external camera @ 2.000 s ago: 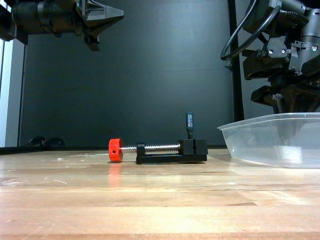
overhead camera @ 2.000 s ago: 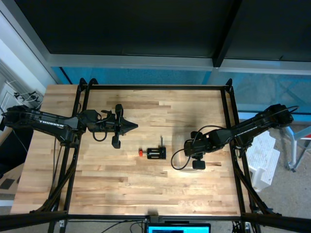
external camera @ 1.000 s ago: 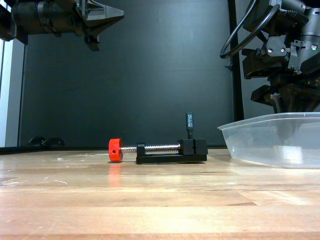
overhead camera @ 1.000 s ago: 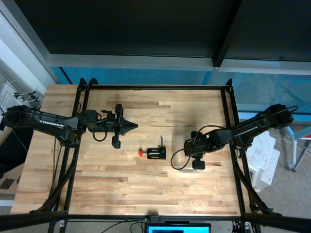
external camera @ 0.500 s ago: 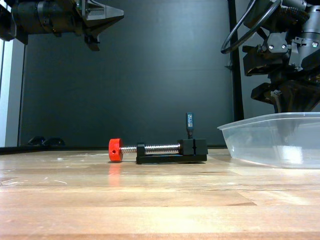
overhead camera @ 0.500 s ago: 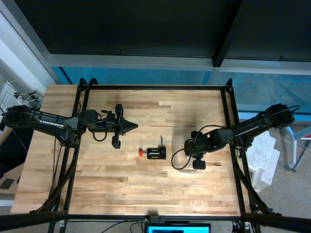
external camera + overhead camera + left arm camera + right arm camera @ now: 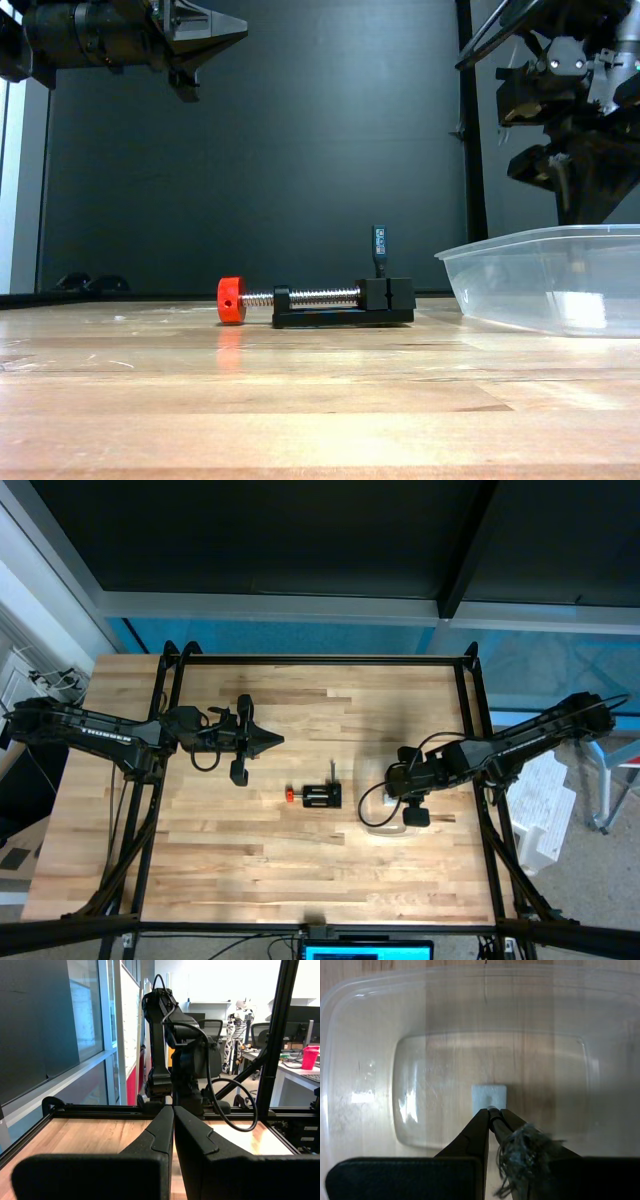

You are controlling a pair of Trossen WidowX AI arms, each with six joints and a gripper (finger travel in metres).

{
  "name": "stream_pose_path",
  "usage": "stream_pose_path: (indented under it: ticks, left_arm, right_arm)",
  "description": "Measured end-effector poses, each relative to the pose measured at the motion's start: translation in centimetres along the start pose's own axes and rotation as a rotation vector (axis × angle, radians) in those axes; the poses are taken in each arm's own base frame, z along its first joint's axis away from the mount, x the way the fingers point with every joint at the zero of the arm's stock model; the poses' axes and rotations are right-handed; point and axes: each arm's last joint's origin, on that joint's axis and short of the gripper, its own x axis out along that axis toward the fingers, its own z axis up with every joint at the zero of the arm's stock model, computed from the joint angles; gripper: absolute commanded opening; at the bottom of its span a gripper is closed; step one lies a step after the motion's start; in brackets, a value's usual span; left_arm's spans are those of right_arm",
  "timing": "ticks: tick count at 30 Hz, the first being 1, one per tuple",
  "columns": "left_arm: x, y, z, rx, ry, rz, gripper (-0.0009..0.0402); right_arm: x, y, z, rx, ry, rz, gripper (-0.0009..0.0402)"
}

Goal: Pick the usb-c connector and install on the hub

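Table point(image 7: 300, 880): wooden, vise point(image 7: 340, 300) at centre, clear bin point(image 7: 520, 280) just right of it.
Left gripper point(image 7: 173, 1110): high at left, fingers pressed together, empty, well apart from vise.
Right gripper point(image 7: 491, 1111): over bin, clamped on usb-c connector point(image 7: 496, 1122), held clear above pale square point(image 7: 489, 1095) on bin floor.
Hub point(image 7: 378, 243): upright in vise, nothing plugged in.
Judgement: pick looks done; carry to hub, alignment, insertion left.
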Motion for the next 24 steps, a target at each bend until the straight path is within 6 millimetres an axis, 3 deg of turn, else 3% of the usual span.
stream_pose_path:
  ticks: [10,24]
  left_arm:
    - [0.0,0.0,0.0,0.0,0.0,0.0,0.0]
    - [0.0,0.0,0.0,0.0,0.0,0.0,0.0]
  right_arm:
    - [-3.0,0.2,2.7,-0.024,-0.069,-0.038,0.0]
    - [-3.0,0.1,6.7,-0.049,-0.106,-0.049,0.0]
